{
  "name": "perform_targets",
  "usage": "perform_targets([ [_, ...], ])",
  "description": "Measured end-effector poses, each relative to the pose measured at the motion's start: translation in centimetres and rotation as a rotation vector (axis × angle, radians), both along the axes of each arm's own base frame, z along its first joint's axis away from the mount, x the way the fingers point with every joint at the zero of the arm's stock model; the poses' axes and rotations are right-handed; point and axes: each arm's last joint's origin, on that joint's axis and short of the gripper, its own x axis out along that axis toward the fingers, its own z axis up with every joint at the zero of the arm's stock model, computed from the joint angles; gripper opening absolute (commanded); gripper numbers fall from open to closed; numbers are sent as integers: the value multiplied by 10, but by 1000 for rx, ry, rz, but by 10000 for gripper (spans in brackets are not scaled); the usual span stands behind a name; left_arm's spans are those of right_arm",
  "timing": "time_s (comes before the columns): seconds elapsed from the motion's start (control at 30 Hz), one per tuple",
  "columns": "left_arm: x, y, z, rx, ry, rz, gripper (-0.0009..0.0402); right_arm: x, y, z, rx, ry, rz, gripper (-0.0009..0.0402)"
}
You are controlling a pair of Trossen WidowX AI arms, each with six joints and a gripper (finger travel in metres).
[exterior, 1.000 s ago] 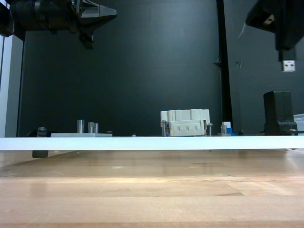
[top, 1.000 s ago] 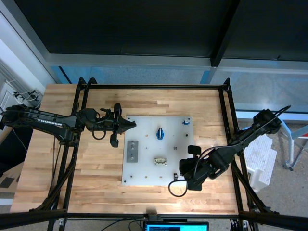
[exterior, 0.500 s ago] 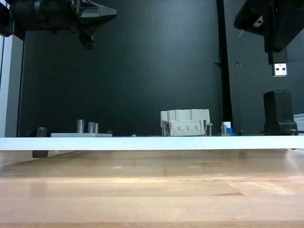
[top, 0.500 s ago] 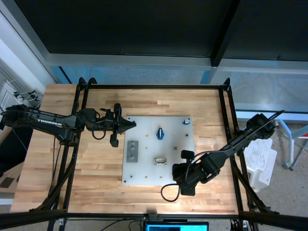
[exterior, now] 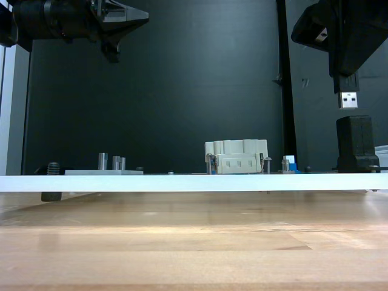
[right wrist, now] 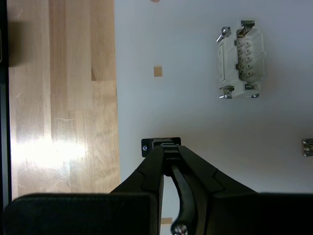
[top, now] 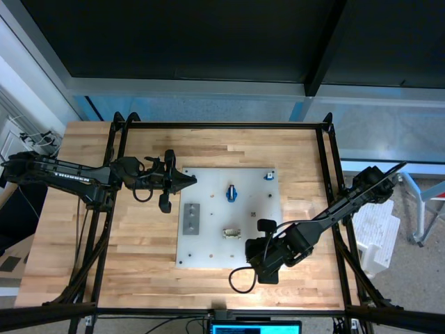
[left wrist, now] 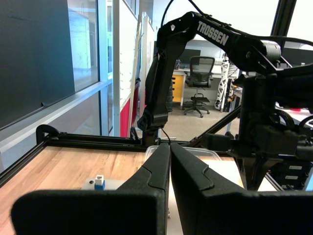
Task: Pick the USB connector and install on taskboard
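Right gripper [exterior: 344, 70]: jaws closed down on the dark body of the silver-tipped USB connector [exterior: 347, 100]. The plug points straight down from the fingertips, and its black cable [top: 240, 280] trails off behind the wrist in a loop.

Directly beneath the plug is the upright black socket block [exterior: 357, 142] on the large flat white taskboard [top: 208, 188]. The plug tip is just above the block's top and not touching it. In the low view the plug sits toward one side of the block rather than over its centre.

Left gripper [left wrist: 169, 149]: raised, well away across the board, fingers pressed together with nothing between them.

Risks (judgement):
- If the plug is off the slot, its metal lip could land on the block's rim. It could then twist in the grip or slip upward between the fingers.
- The cable loop could drag and pull the plug out of vertical.
- A wrong-way-up plug would jam; the orientation cannot be told here.
- A hard push could shift the board.

Surface and room: the board rests on a pale butcher-block wooden table [top: 139, 243] inside a black frame. Beyond the right gripper stands a beige multi-pin connector [exterior: 236, 156], with a flat grey rectangular block [top: 190, 218] farther off. Behind the table is a dark wall. The left wrist view shows an office with windows and a chair.
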Motion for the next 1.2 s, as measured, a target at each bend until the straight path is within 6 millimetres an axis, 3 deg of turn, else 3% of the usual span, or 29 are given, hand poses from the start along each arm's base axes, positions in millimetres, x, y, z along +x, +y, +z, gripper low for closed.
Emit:
perform_targets([
  [1.2, 0, 0, 0, 0, 0, 0, 0, -2, -1, -8, 11, 13, 5, 0],
])
